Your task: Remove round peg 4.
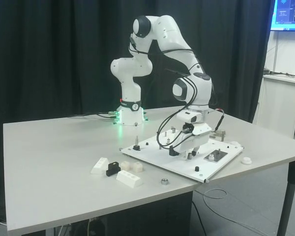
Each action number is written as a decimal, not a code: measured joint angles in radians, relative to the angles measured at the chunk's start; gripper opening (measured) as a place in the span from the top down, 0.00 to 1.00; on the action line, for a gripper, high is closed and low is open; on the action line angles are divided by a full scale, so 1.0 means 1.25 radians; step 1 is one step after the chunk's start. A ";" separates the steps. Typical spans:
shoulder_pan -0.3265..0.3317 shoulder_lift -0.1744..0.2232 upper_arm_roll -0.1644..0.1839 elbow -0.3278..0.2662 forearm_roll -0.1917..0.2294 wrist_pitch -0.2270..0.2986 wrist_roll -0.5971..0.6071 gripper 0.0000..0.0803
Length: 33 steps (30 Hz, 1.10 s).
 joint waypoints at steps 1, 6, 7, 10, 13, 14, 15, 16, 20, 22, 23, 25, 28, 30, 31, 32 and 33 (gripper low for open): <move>0.000 0.000 0.000 0.000 0.000 0.000 0.000 0.36; 0.000 0.002 -0.001 0.001 0.000 0.003 0.000 0.59; 0.000 0.002 -0.001 0.001 0.000 0.004 0.000 0.59; 0.000 0.002 -0.001 0.001 0.000 0.004 0.000 0.59; 0.000 0.002 -0.001 0.001 0.000 0.004 0.000 0.59; 0.000 0.002 -0.001 0.001 0.000 0.004 0.000 0.59; 0.000 0.002 -0.001 0.001 0.000 0.004 0.000 0.59; 0.000 0.002 -0.001 0.001 0.000 0.004 0.000 0.82; 0.000 0.002 -0.001 0.001 0.000 0.003 0.000 0.82; 0.000 0.002 -0.001 0.001 0.000 0.003 0.000 0.82; 0.000 0.002 -0.001 0.002 0.000 0.002 0.000 0.82; 0.000 0.002 -0.001 0.002 0.001 0.001 0.001 0.82; 0.000 0.000 -0.001 0.006 0.003 -0.008 0.001 0.82; 0.000 -0.003 -0.002 0.009 0.006 -0.017 0.001 0.82; 0.000 -0.005 -0.002 0.010 0.009 -0.023 0.001 0.82; 0.000 -0.008 -0.003 0.012 0.012 -0.029 0.001 0.82; 0.000 -0.010 -0.004 0.014 0.014 -0.035 0.001 0.82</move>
